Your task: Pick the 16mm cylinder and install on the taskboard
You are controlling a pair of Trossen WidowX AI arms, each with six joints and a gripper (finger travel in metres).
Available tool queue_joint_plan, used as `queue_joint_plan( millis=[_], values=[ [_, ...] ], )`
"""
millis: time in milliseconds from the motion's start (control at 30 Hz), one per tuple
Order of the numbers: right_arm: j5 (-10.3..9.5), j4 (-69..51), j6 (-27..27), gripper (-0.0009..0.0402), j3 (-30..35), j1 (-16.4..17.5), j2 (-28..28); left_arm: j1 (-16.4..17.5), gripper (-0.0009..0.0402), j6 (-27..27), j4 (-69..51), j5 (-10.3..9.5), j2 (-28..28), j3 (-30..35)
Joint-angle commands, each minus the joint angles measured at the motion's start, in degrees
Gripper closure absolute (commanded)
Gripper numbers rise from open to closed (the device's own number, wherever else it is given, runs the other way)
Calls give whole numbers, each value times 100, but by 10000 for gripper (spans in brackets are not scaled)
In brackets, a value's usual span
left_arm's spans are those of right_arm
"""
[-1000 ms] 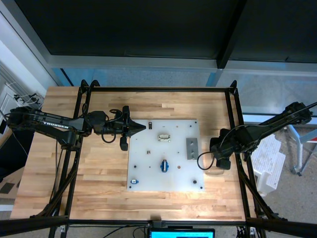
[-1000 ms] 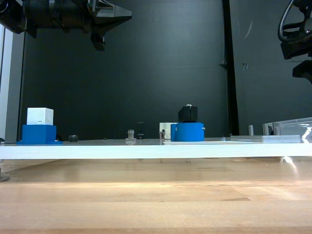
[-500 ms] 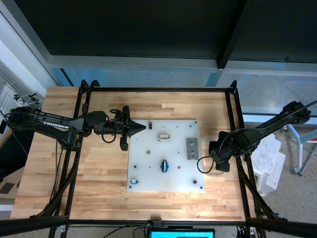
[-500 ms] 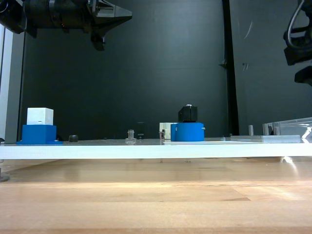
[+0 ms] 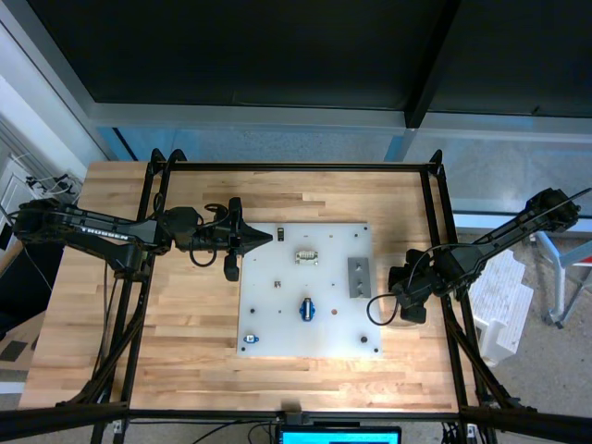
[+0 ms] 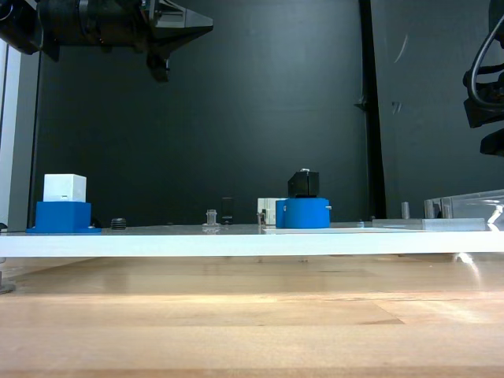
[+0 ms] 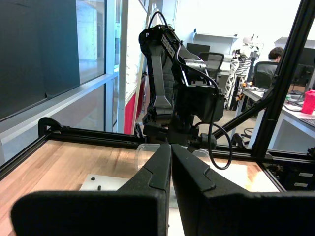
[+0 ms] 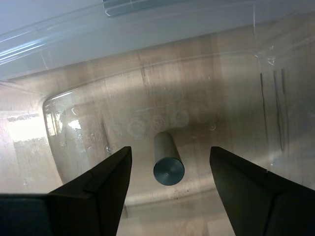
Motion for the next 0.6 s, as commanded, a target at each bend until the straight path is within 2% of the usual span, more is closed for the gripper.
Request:
queue_joint_plan(
  millis=[33,333,600],
  values=[
    [4,22,-52,200,-2,7,0,2,393,2,4,2,0,0],
    [-35,52,-52,259,-13,28,0,2,393,4,2,2,0,0],
    [-44,70,-48,296,-17,48,0,0,393,2,2,2,0,0]
  ],
)
